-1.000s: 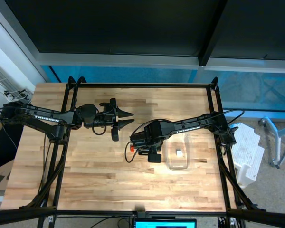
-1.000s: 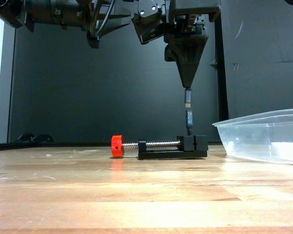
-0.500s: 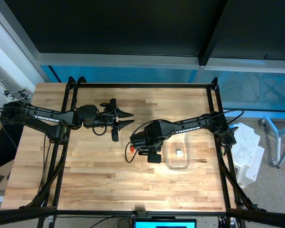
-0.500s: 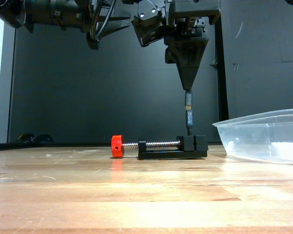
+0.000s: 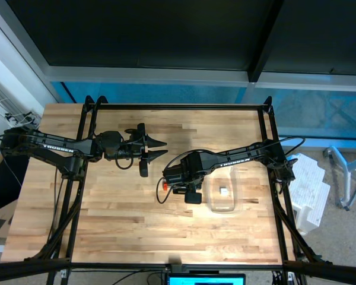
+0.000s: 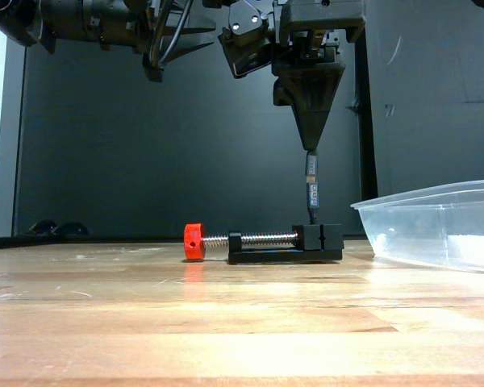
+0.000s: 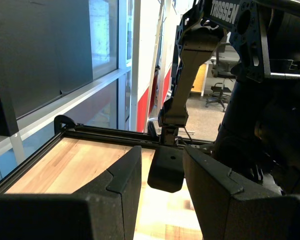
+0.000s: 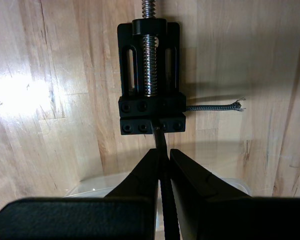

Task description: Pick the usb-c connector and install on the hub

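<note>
Low view: the usb-c connector (image 6: 311, 189) stands upright, lower end meeting the hub (image 6: 286, 242) on the desk (image 6: 226, 322), pinched from twelve o'clock by the right claw (image 6: 310, 150); left claw (image 5: 158, 148) (spread wide, empty) hovers at eleven o'clock.

right hand (image 8: 162, 154) pinching usb-c connector (image 8: 160, 139) | tip at hub (image 8: 151, 107)

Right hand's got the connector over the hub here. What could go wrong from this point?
1. The right hand, above the hub, pinches the usb-c connector only at its top end; pushing down may tilt or slip it.
2. Nothing visible fastens the hub to the table; an off-axis push might slide it toward the clear tray.
The left hand hangs open, high at the left, out of the way.
</note>
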### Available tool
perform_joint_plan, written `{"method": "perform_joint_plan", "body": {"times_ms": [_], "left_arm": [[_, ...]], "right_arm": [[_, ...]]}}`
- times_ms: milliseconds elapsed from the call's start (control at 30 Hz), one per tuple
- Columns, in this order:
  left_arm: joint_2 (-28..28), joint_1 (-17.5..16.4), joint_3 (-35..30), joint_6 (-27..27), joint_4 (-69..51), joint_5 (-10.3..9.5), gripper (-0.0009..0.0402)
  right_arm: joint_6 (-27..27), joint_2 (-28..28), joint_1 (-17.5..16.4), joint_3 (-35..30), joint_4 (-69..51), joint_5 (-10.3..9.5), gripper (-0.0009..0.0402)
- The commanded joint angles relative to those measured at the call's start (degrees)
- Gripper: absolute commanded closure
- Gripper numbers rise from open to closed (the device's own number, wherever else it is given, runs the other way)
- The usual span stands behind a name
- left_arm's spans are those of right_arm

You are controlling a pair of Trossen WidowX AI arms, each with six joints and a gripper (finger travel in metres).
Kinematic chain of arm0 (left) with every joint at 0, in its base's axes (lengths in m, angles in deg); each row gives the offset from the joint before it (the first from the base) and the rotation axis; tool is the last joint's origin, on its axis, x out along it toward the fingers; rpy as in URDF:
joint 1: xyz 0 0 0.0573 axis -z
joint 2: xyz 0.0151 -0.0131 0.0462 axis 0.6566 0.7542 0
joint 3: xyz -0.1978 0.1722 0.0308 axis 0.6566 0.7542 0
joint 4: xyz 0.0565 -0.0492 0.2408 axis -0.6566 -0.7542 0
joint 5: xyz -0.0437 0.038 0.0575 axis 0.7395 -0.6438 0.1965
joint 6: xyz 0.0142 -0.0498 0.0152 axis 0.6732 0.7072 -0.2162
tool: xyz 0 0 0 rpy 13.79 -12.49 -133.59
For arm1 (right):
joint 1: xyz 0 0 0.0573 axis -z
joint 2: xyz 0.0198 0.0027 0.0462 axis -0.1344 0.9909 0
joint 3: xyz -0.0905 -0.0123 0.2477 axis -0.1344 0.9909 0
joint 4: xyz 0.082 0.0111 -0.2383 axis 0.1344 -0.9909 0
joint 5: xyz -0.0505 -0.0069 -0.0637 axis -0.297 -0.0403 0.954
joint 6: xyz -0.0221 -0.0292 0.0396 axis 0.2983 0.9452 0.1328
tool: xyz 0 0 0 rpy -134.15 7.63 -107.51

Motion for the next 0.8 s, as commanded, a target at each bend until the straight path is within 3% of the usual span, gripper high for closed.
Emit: {"method": "perform_joint_plan", "body": {"times_ms": [33, 800], "left_arm": [[0.0, 0.0, 0.0, 0.0, 0.0, 0.00, 0.0283], [0.0, 0.0, 0.0, 0.0, 0.0, 0.00, 0.0282]], "right_arm": [[0.0, 0.0, 0.0, 0.0, -0.1, 0.00, 0.0393], [0.3, -0.1, 0.0, 0.0, -0.9, 0.04, 0.0393]]}}
